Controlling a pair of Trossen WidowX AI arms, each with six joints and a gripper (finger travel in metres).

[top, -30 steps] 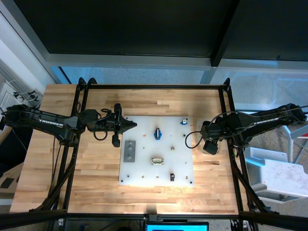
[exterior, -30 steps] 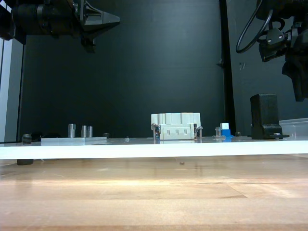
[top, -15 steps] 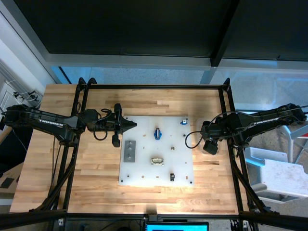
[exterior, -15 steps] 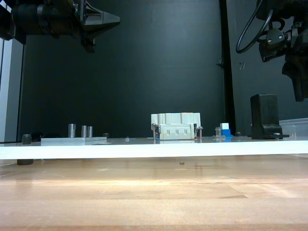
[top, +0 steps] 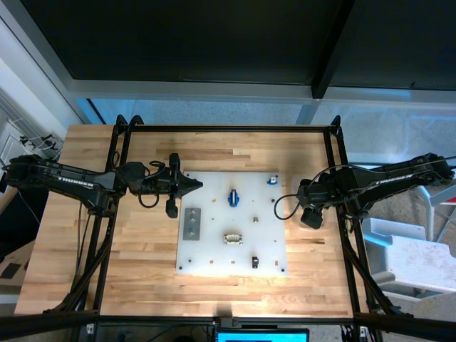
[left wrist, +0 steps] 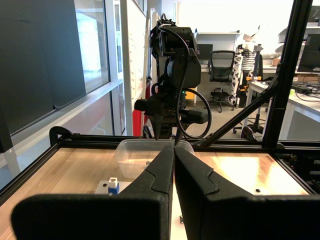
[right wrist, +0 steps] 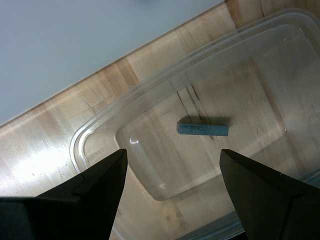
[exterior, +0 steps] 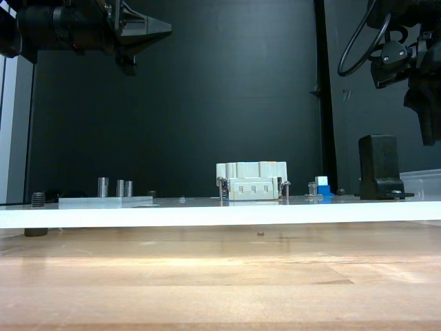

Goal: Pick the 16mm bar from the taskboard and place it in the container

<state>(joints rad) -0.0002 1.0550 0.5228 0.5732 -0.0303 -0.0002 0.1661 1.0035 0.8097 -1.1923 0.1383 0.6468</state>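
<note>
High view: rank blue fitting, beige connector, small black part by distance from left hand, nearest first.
Left hand, shut, hovers at the taskboard's far-left corner; right hand, open, hangs past its right edge.
1. Blue fitting, just right of the left hand.
2. Beige connector, mid-board.
3. Small black part, near edge.

Left arm [top: 71, 182]: white "TROSSEN" lettering along its link, over the left edge of the worktop [top: 142, 249]. Right arm [top: 388, 178]: similar white lettering, too small to read surely. No other legible text.

Left hand [exterior: 160, 27], right hand [exterior: 422, 121] above taskboard [exterior: 207, 214]
</note>
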